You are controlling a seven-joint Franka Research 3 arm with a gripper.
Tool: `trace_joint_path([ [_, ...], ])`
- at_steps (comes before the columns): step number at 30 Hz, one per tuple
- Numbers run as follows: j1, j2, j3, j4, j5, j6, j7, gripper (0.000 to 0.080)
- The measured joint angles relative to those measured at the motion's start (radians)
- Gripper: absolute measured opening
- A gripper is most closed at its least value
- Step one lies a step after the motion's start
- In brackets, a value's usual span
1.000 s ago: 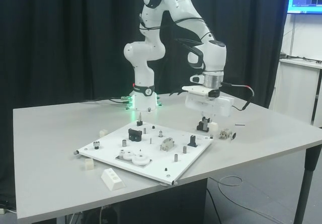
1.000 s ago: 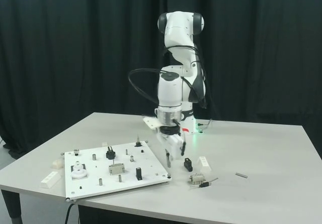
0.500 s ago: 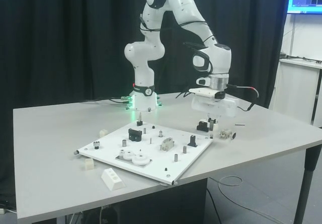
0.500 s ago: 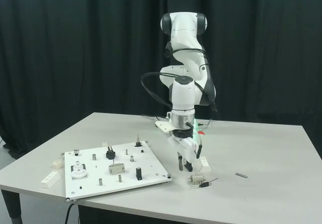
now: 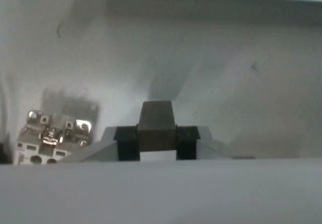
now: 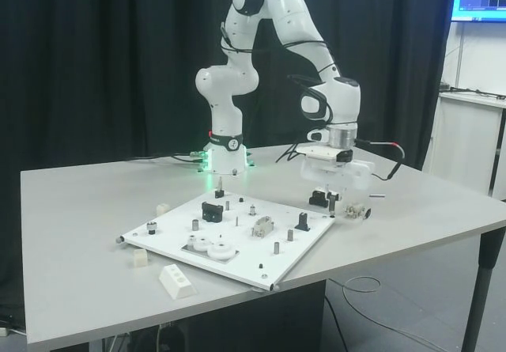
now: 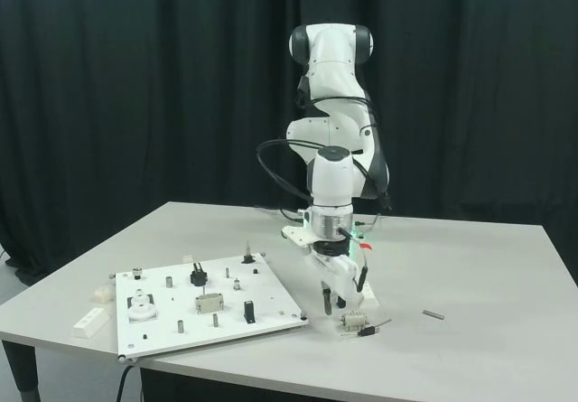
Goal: Place square peg 4.
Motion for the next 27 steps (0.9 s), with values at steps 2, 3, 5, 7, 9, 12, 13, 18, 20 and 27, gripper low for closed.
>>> trace_joint_path([
  [2, 0.002, 0.005, 0.000, -0.001, 0.000, 0.006, 0.002, 0.0152],
  [3, 0.002, 0.007, 0.000, -0.001, 0.000, 0.008, 0.006, 0.0152],
  [5, 0.004, 0.012, 0.000, -0.001, 0.000, 0.013, 0.016, 0.0152],
  [7, 0.006, 0.017, 0.000, -0.001, 0.000, 0.020, 0.027, 0.0152],
  [9, 0.007, 0.022, 0.000, -0.001, 0.000, 0.025, 0.036, 0.0152],
  [12, 0.008, 0.024, 0.000, -0.001, 0.000, 0.028, 0.041, 0.0152],
  [13, 0.008, 0.024, 0.000, -0.001, 0.000, 0.028, 0.041, 0.0152],
  [18, 0.008, 0.020, 0.000, 0.000, -0.004, 0.028, 0.041, 0.0152],
  [20, 0.008, 0.015, -0.001, 0.002, -0.007, 0.025, 0.041, 0.0368],
  [27, 0.007, -0.016, -0.005, 0.009, -0.025, -0.006, 0.041, 0.0662],
])
